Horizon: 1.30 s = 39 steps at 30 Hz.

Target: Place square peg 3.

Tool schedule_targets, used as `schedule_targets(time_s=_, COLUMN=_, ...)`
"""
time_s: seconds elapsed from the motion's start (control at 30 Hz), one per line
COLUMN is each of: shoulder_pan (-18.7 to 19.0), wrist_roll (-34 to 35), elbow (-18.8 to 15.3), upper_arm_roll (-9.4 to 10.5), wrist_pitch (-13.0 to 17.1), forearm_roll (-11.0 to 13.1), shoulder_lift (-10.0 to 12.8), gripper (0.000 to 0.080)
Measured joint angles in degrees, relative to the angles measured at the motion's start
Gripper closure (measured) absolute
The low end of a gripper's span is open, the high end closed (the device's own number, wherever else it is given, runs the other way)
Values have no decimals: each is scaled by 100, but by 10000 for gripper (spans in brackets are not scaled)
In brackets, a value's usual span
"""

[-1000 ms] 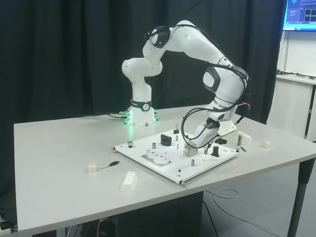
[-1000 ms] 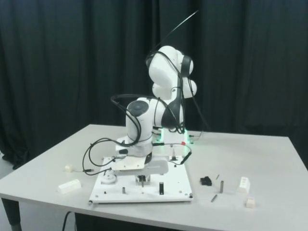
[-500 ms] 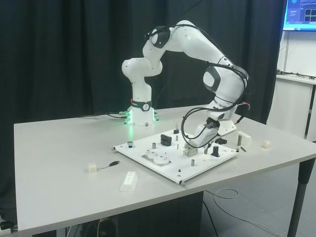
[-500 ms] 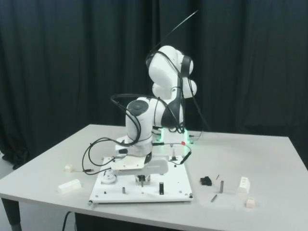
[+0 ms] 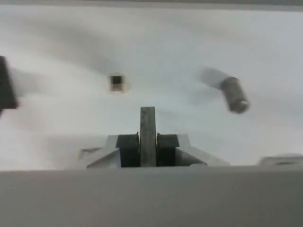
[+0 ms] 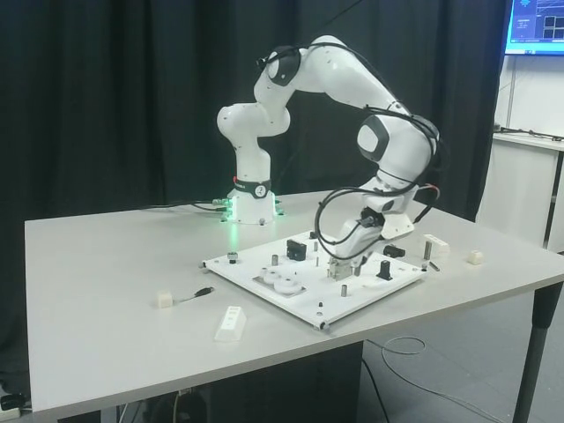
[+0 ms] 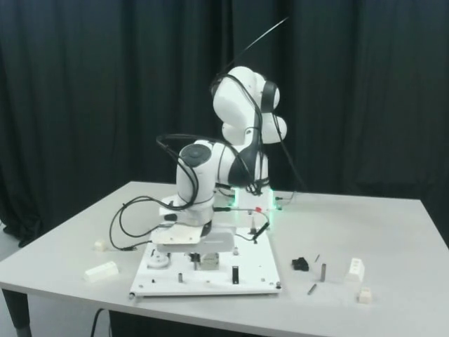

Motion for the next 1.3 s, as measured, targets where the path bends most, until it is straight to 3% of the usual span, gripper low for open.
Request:
schedule_targets(time_s=0.3, shoulder_pan=-343, wrist_roll=-169, elbow=37, upper_arm_roll=5, wrist_pitch=14, forearm_roll=-434, shoulder_lift=0, gripper=726)
schedule_targets(time_s=0.57, shoulder_pan=-756, wrist_roll=-613, elbow=58, upper_arm_roll=5, wrist_pitch=65, forearm_roll=-594, shoulder_lift=-4, gripper=726)
schedule_targets(time_s=0.93, shoulder_pan=-1290, wrist_roll=-1228, elbow=43, upper_arm_roll=4, wrist_pitch=365, forearm_roll=-558, shoulder_lift=7, gripper=726)
schedule_targets(time_s=1.3, shoulder_pan=-1594, wrist_roll=-1835, elbow=13, upper_arm_roll=-31, wrist_pitch=771, forearm_roll=-149, shoulder_lift=173, gripper=726)
